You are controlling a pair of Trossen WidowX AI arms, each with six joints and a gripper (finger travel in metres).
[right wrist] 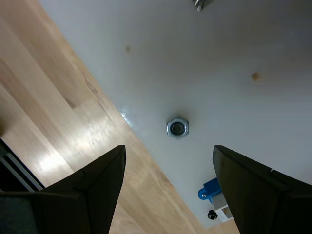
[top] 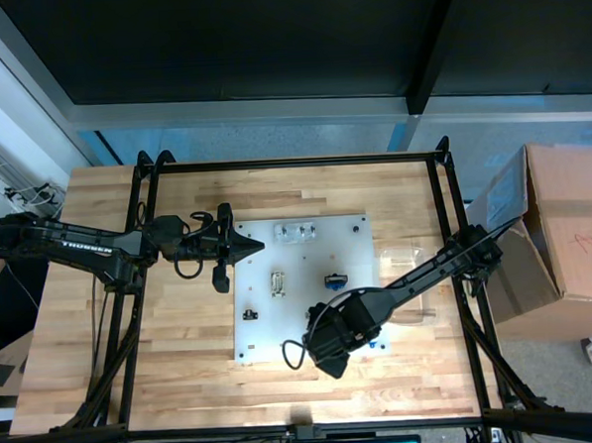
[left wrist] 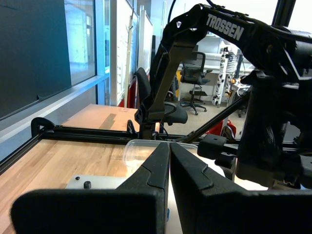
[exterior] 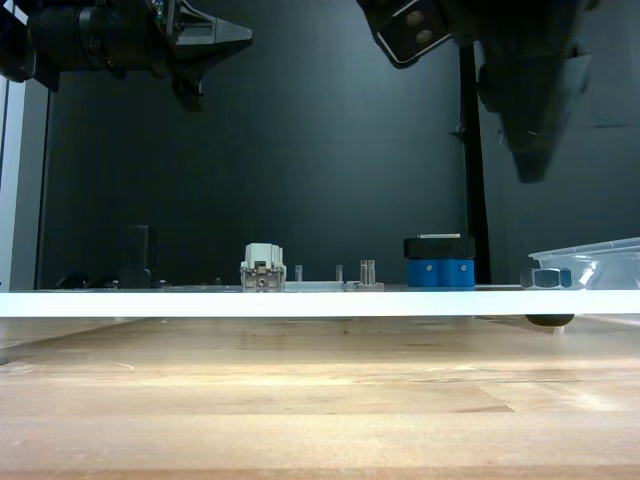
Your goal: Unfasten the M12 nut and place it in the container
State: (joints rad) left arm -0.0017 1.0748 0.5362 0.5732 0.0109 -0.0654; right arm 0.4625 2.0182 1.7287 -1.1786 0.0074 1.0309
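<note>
The right hand [right wrist: 168, 149], spread, hovers over the nut [right wrist: 178, 127] at the board's [top: 272, 327] five o'clock; the left hand [top: 256, 246], pressed together, at ten.

Even overhead lighting. Beneath the right claw [right wrist: 168, 148], a bright glare patch on the worktop [right wrist: 56, 153]; the claw itself dark, blurred. Left claw [left wrist: 169, 146] a near-black silhouette; bright windows [left wrist: 80, 44] beyond it.
</note>
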